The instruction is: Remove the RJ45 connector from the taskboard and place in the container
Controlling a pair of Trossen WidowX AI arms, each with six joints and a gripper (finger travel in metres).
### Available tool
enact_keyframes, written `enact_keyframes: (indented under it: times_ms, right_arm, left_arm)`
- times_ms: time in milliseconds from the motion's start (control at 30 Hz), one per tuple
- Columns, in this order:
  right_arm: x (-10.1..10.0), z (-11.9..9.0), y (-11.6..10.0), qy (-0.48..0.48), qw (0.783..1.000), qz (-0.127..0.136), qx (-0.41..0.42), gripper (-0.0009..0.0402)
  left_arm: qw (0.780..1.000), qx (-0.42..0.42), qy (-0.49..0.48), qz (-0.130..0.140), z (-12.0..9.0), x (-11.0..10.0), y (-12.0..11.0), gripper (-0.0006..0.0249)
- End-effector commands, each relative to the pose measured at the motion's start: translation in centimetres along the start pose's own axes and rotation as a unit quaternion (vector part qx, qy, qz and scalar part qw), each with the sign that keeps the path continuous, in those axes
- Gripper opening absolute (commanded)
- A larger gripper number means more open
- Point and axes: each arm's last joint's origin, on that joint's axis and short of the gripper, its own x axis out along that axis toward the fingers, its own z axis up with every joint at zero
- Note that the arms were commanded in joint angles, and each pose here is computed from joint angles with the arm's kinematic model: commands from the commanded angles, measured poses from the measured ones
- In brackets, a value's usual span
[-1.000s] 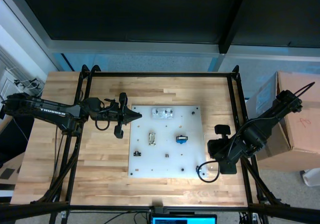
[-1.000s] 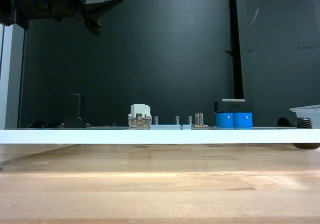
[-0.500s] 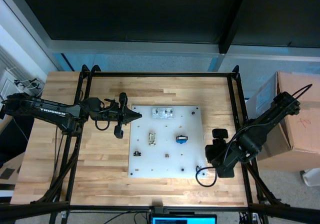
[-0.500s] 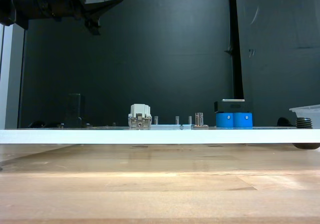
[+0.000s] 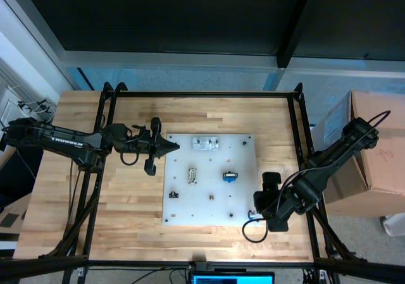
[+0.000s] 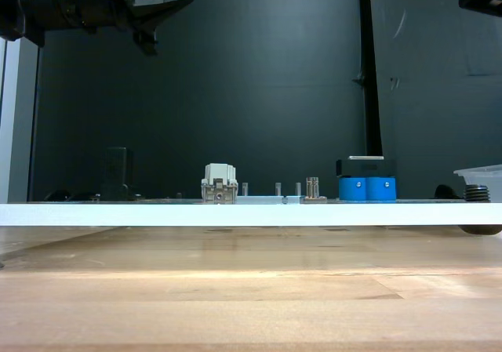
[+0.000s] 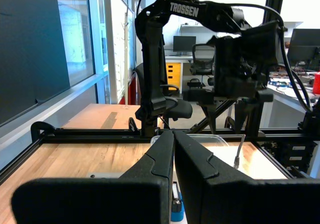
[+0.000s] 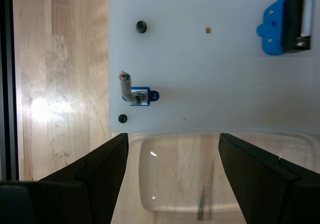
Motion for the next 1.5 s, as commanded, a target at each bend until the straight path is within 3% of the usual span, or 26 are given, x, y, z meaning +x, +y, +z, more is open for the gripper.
enact_keyframes:
  times_ms: [33,867,1500]
  right_arm:
    - [0.8,0.0,0.3,0.004,1.0,-0.002,-0.001,0.0252]
    - [5.2,0.9,2.5,0.021,1.0,0.002,-0.004,0.0251]
    - [6.1,1.0,2.8,0.016,1.0,0.005,-0.003,0.0251]
  left_arm:
    - [1.0,0.0,0.0,0.0,0.0,0.0,0.0,0.0]
    - [1.0,0.0,0.0,0.0,0.0,0.0,0.0,0.0]
    - [1.0,0.0,0.0,0.0,0.0,0.0,0.0,0.0]
